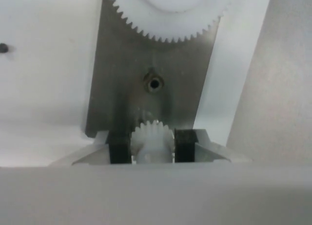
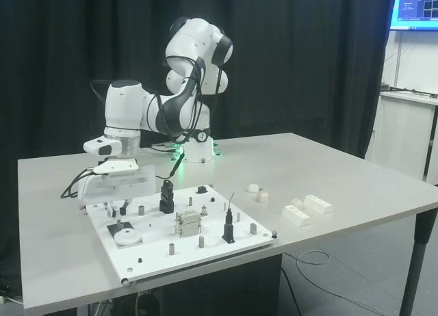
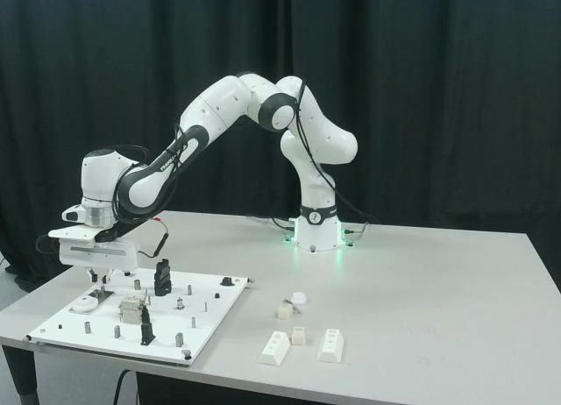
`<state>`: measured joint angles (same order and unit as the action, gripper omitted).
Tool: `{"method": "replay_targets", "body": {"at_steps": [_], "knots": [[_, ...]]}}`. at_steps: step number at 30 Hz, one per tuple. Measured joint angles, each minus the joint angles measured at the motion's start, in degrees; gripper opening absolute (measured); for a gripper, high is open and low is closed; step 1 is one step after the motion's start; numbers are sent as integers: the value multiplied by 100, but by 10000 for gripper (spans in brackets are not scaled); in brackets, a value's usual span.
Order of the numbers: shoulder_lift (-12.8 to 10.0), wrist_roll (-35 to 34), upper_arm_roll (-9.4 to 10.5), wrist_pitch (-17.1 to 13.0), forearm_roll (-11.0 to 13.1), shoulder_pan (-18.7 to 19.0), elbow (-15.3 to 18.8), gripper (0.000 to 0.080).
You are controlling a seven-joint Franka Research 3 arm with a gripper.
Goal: Insert small gear.
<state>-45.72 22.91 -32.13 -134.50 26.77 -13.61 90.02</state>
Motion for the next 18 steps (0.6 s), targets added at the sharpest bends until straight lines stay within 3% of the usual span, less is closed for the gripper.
{"method": "replay_targets", "body": {"at_steps": [18], "knots": [[-3, -41, 3, 1, 0, -4, -4, 188]]}}
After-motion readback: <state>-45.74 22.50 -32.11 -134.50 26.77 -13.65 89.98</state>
